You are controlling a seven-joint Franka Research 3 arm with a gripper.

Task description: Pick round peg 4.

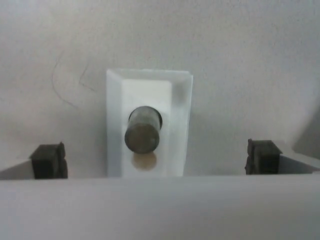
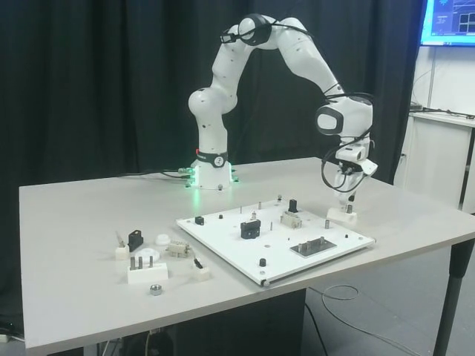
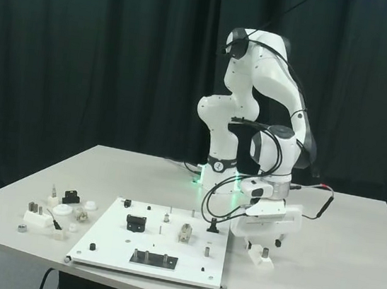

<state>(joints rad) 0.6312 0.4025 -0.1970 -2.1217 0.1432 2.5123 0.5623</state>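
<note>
The gripper [image 1: 155, 159] is hanging just above a small white holder [image 1: 149, 125] with its two black fingertips [image 1: 49, 161] spread wide, one standing on each side of the holder and touching nothing. A grey round peg [image 1: 142, 135] is standing upright in that holder, lying between the fingertips but well clear of both.

In the first room view the gripper [image 2: 347, 194] is hovering low over the holder [image 2: 341, 217], which is sitting on the grey table [image 2: 82, 222] just beside the right edge of the white board [image 2: 223, 241]. Farther back, the white arm [image 2: 297, 59] is arching up from its base [image 2: 210, 174].
</note>
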